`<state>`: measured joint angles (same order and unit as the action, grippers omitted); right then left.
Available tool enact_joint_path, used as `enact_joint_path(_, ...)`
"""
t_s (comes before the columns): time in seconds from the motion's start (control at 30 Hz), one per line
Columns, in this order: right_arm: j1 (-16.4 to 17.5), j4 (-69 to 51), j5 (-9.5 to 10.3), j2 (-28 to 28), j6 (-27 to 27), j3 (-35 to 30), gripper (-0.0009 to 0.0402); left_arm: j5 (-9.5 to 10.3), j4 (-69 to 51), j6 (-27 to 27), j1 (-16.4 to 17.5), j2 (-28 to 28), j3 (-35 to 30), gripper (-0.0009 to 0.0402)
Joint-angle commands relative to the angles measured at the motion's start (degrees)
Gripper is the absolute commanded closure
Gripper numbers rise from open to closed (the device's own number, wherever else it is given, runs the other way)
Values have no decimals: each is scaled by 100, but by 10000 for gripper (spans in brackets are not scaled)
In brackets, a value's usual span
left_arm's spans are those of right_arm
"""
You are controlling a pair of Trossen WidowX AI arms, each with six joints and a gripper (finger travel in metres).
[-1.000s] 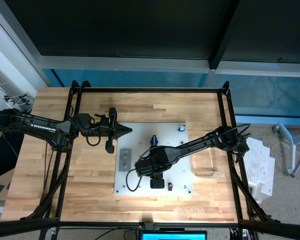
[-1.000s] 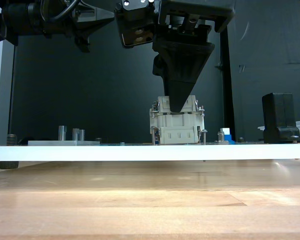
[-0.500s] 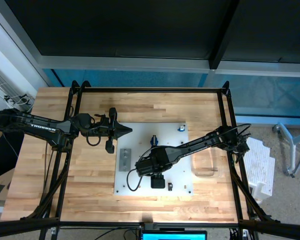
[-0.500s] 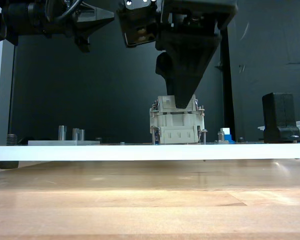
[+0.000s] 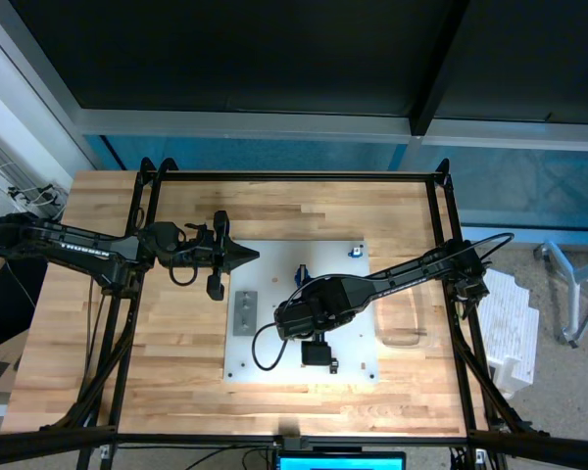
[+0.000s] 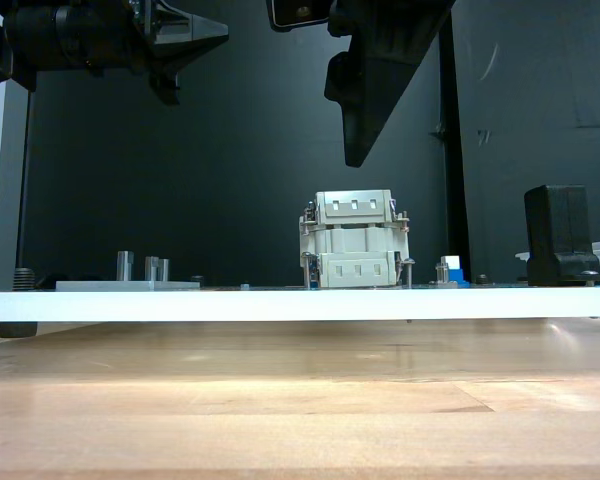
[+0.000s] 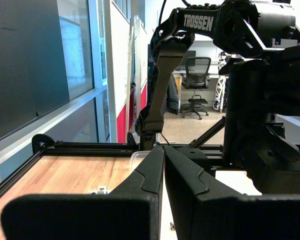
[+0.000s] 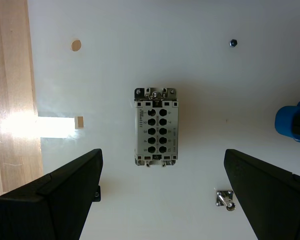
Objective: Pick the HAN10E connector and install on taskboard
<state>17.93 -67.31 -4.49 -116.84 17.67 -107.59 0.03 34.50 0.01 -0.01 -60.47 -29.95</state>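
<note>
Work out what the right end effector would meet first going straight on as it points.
Likely the connector, straight below the open right end effector on the board; its fingers may straddle it. The left end effector, shut, hangs by the board's far-left corner.

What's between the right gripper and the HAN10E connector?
Nothing: the low view shows bare air between the open right gripper and the HAN10E connector on the taskboard. The left gripper, shut, hangs by its far-left corner.

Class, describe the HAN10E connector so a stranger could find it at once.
The shut left hand hovers at the far left corner of the white taskboard; the open right hand hangs above it. Under the right hand stands the HAN10E connector: the only pale beige block with two rows of round sockets.
</note>
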Motion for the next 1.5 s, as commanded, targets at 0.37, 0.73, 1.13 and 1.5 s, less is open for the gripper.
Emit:
enact_joint_path(0.37,4,-13,-2,138,-44,9,104,-2,0,0,0,-2,0,392)
enact_joint_path(0.73,-411,214,-46,892,-741,623,205,-2,2,0,0,-2,0,392)
enact_joint_path(1.13,-1403,1340,2,2533,-1349,2295,353,-2,2,0,2,0,0,392)
enact_joint_path(1.5,-1731,3147,13,4026,-1620,3582,392,-2,0,0,2,-2,0,392)
